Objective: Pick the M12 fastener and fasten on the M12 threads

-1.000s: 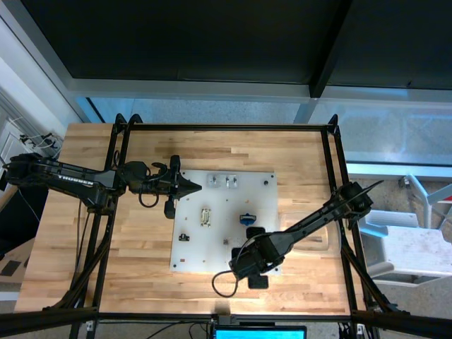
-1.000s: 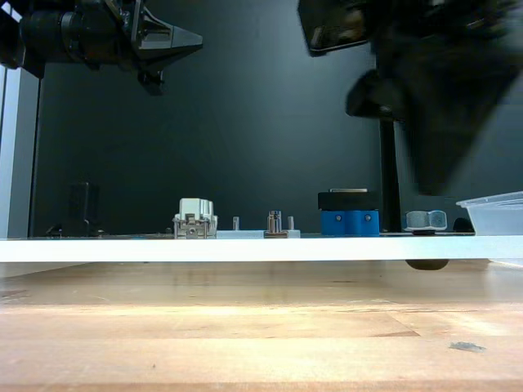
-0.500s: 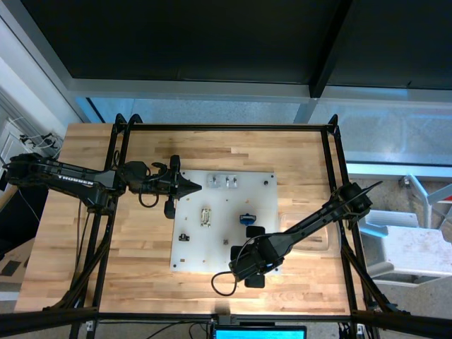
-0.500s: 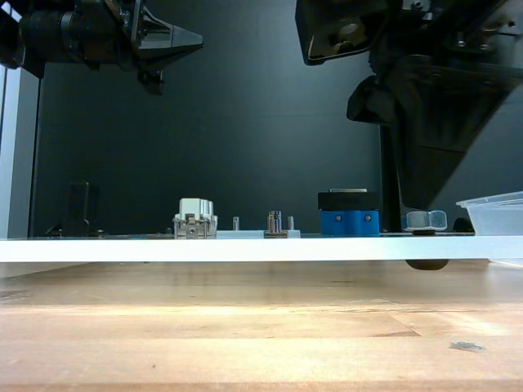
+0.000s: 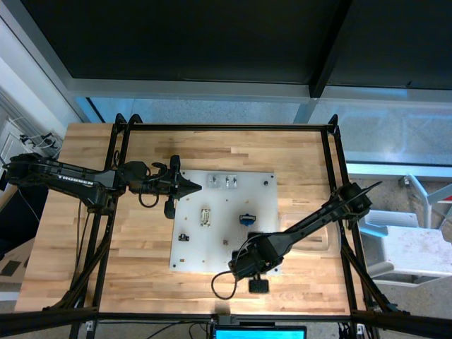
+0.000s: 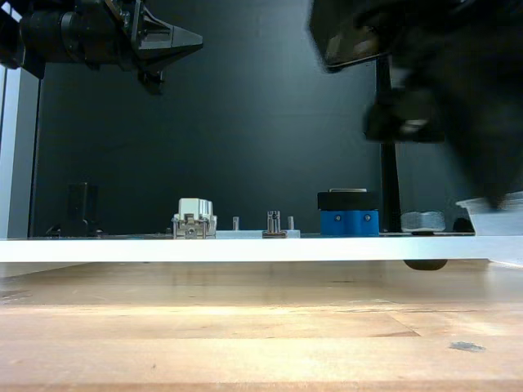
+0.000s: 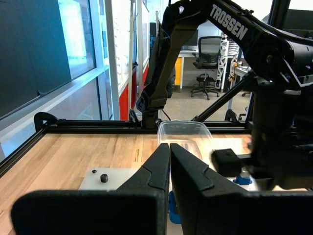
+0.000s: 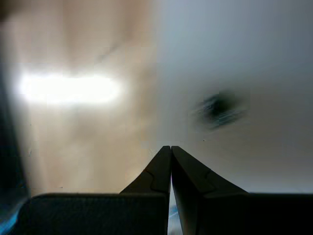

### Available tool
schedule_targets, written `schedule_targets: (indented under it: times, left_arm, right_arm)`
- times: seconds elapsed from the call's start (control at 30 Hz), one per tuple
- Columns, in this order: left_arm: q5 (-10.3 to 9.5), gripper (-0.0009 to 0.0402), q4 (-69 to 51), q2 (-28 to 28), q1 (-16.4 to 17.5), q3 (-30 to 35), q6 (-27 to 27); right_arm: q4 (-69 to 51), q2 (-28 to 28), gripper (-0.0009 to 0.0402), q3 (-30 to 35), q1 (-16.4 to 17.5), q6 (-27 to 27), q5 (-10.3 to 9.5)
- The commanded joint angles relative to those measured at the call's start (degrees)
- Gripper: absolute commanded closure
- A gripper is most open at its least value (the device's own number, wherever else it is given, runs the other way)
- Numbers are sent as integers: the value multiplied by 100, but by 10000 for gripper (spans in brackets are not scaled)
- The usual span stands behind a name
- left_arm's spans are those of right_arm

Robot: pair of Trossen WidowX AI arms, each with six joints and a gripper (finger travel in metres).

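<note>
Two grippers from above: the left gripper (image 5: 189, 187) hangs over the far left edge of the white board (image 5: 212, 244), the right gripper (image 5: 248, 263) over its near right corner. At table height you see the silver nut (image 6: 423, 220) by that corner, before the clear tray (image 6: 494, 214); whether it sits on its stud, you cannot tell. In the wrist views, the left fingers (image 7: 156, 169) and the right fingers (image 8: 157, 171) each press together, empty.
</note>
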Motion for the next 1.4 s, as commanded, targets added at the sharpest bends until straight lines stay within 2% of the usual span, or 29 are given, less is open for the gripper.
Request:
schedule_targets:
  times: [0.03,0.2,0.27,0.53,0.63,0.93,1.03,1.07,1.1,1.2,1.23,1.27,1.4]
  left_arm:
    - [2,393,2,0,2,0,0]
    - [2,393,0,0,0,0,0]
    - [2,393,0,0,0,0,0]
    - [2,393,2,0,0,0,0]
    - [2,393,0,0,0,0,0]
    - [2,393,2,0,2,0,0]
    - [2,393,0,0,0,0,0]
    - [2,393,2,0,2,0,0]
    - [2,393,2,0,0,0,0]
    - [2,393,0,0,2,0,0]
    - [2,393,0,0,0,0,0]
    - [2,393,0,0,2,0,0]
    - [2,393,2,0,2,0,0]
  right_arm:
    - [-81,-50,393,7,15,-20,-240]
    - [-125,-83,393,7,20,7,-63]
    - [-136,-109,393,7,22,17,138]
    - [-144,-201,393,11,20,210,1563]
    - [-142,-136,393,0,20,299,1849]
    - [4,81,393,-22,24,319,1829]
    - [39,79,393,-22,24,315,1718]
    - [37,70,393,-20,22,310,1552]
    - [28,57,393,-17,24,267,1272]
    - [9,-15,393,-13,20,87,168]
    - [-13,-44,393,-13,20,61,-7]
    - [-44,-76,393,-13,20,55,-24]
    - [-157,-116,393,-13,20,39,184]
